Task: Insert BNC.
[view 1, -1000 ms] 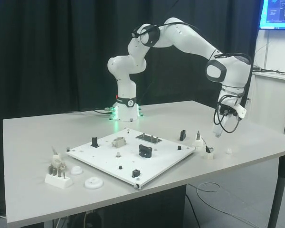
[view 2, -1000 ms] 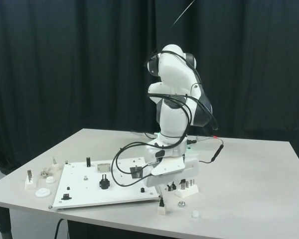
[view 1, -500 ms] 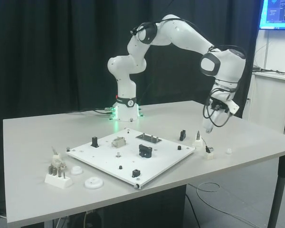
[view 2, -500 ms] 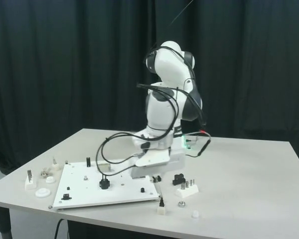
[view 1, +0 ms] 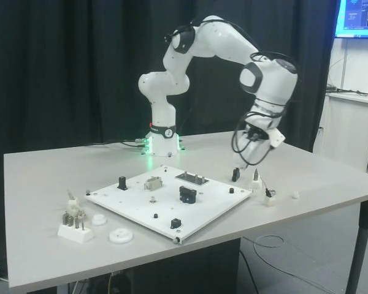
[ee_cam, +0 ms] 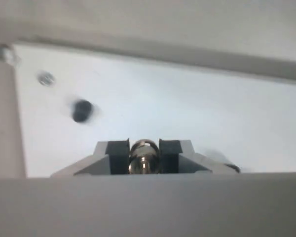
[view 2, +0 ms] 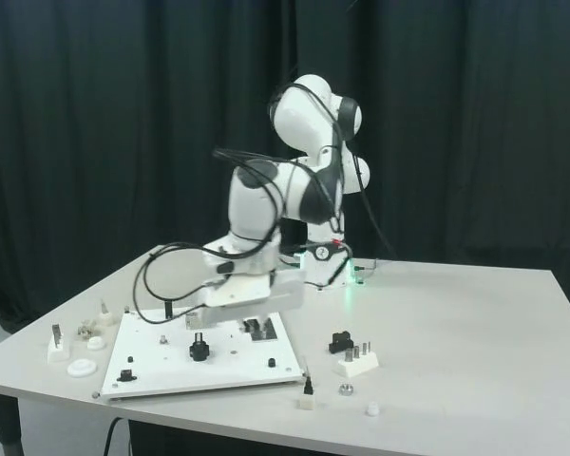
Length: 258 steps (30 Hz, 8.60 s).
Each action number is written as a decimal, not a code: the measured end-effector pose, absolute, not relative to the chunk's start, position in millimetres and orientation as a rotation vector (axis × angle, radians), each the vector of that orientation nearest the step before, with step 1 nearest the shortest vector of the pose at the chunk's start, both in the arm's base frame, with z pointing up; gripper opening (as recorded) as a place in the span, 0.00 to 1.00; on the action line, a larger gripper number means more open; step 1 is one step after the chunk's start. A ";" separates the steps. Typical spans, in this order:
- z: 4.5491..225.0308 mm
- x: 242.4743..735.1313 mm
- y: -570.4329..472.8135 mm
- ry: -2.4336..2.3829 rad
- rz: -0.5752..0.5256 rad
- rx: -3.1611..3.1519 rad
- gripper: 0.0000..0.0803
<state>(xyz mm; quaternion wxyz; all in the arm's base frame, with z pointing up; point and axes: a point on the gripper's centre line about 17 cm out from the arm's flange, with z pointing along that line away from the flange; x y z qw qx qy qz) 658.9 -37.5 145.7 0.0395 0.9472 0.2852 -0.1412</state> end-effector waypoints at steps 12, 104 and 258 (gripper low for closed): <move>151.8 644.5 -113.9 0.892 -0.461 2.930 0.15; 72.0 546.7 -290.1 0.840 -0.080 3.014 0.15; 44.5 546.4 -286.1 0.861 0.038 2.943 0.15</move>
